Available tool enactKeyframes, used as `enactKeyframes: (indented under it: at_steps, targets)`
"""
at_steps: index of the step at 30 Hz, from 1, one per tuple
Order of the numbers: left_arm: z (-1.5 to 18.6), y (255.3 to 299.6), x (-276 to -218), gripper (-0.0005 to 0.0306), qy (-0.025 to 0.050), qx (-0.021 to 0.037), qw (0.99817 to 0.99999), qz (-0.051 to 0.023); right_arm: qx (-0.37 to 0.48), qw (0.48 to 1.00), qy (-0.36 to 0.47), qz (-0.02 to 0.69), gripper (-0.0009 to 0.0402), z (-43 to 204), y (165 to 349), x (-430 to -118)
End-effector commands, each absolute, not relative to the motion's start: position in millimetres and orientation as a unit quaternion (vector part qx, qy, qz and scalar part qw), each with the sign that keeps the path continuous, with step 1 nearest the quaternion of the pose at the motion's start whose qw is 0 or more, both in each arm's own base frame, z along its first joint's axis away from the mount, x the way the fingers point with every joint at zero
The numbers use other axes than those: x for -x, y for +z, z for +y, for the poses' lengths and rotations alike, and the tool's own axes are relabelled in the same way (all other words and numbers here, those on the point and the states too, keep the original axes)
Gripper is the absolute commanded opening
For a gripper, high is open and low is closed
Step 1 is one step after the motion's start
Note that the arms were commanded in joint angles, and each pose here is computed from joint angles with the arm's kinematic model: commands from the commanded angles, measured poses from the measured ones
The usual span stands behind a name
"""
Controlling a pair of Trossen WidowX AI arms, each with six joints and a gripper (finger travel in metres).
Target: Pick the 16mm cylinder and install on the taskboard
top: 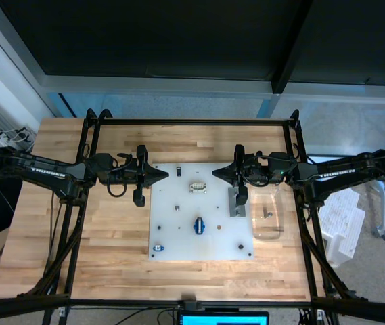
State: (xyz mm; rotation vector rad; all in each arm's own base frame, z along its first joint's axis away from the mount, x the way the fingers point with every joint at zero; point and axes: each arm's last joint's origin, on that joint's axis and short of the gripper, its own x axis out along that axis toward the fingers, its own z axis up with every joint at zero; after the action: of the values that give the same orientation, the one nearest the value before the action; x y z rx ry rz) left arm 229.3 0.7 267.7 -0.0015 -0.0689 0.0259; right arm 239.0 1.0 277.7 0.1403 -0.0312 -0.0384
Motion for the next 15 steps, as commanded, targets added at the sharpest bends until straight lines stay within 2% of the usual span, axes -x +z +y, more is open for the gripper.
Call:
enactKeyframes:
  at_steps: [1, 11, 15]
  targets:
    - [0.7, 267.7, -229.3, 0.0000, 0.0131, 0.0007, 0.99932, -0.0344, -0.071, 0.997, -0.019, -0.016, 0.0000, 1.1, 277.7, -239.0]
    - [0.7, 267.6, -229.3, 0.0000, 0.0131, 0.0007, 0.99933, -0.0342, -0.077, 0.997, -0.019, -0.011, 0.0000, 1.2, 276.8, -238.9]
    - [0.7, 267.7, -229.3, 0.0000, 0.0131, 0.0007, 0.99932, -0.0344, -0.075, 0.996, -0.022, 0.048, 0.0000, 1.9, 273.0, -238.6]
